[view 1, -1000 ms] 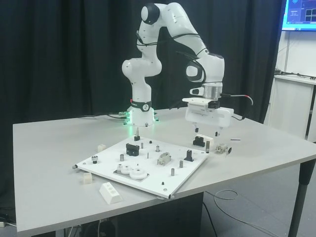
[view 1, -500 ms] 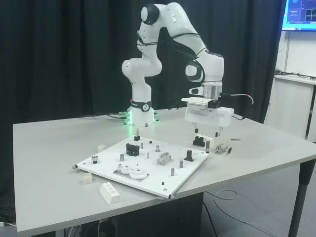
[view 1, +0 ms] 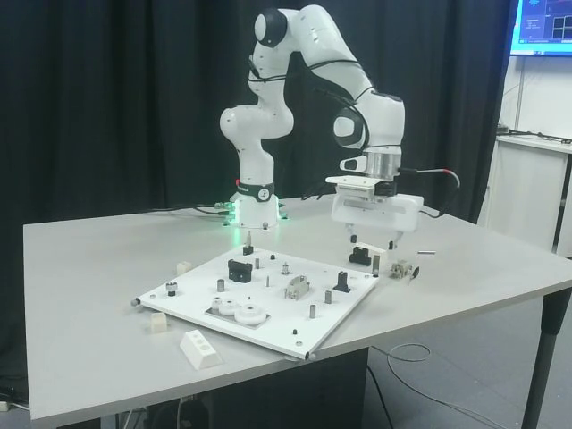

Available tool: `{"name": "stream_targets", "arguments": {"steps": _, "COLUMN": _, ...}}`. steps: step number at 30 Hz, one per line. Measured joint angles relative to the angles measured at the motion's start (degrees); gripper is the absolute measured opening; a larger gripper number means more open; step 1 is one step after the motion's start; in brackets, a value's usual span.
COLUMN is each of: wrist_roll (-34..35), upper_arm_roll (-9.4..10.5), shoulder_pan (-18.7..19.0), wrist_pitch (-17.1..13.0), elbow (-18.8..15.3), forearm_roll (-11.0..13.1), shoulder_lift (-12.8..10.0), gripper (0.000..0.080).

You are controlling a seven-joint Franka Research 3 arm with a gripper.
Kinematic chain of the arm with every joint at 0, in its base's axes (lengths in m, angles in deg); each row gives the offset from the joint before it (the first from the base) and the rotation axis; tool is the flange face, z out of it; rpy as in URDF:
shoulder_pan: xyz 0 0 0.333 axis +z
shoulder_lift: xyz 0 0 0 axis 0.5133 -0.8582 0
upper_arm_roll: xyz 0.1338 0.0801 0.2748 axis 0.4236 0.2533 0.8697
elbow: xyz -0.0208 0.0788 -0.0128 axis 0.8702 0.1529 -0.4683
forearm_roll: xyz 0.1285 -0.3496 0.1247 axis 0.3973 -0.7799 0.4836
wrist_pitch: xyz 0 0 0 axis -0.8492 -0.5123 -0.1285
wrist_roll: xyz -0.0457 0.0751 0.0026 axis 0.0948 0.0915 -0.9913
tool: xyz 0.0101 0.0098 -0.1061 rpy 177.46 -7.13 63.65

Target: Remove square peg 3.

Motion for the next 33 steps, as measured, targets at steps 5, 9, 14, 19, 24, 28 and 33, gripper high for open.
{"name": "stream_targets", "arguments": {"steps": 5, "wrist_roll": -0.73, "upper_arm_roll": -0.01, "shoulder_pan": -1.82, "wrist_pitch": 0.00, "elbow": 2.41, "forearm_roll": -1.03, "shoulder_lift": -1.51, "gripper": 0.0800}}
{"name": "stream_targets", "arguments": {"steps": 9, "wrist_roll": -1.96, "upper_arm_roll": -0.01, "shoulder_pan": -3.42, "wrist_pitch": 0.00, "elbow": 4.62, "forearm_roll": -1.39, "shoulder_lift": -2.97, "gripper": 0.0800}}
{"name": "stream_targets", "arguments": {"steps": 14, "wrist_roll": -3.97, "upper_arm_roll": -0.01, "shoulder_pan": -5.49, "wrist_pitch": 0.00, "elbow": 7.42, "forearm_roll": -1.51, "shoulder_lift": -4.88, "gripper": 0.0800}}
{"name": "stream_targets", "arguments": {"steps": 19, "wrist_roll": -7.64, "upper_arm_roll": -0.01, "shoulder_pan": -7.49, "wrist_pitch": 0.03, "elbow": 9.81, "forearm_roll": -1.56, "shoulder_lift": -6.60, "gripper": 0.0800}}
{"name": "stream_targets", "arguments": {"steps": 24, "wrist_roll": -11.49, "upper_arm_roll": -0.01, "shoulder_pan": -9.29, "wrist_pitch": 0.26, "elbow": 11.22, "forearm_roll": -1.56, "shoulder_lift": -7.90, "gripper": 0.0800}}
{"name": "stream_targets", "arguments": {"steps": 28, "wrist_roll": -13.26, "upper_arm_roll": -0.01, "shoulder_pan": -10.54, "wrist_pitch": 0.36, "elbow": 11.77, "forearm_roll": -1.52, "shoulder_lift": -8.73, "gripper": 0.0800}}
{"name": "stream_targets", "arguments": {"steps": 33, "wrist_roll": -14.21, "upper_arm_roll": -0.01, "shoulder_pan": -11.75, "wrist_pitch": 0.38, "elbow": 12.23, "forearm_roll": -1.31, "shoulder_lift": -9.90, "gripper": 0.0800}}
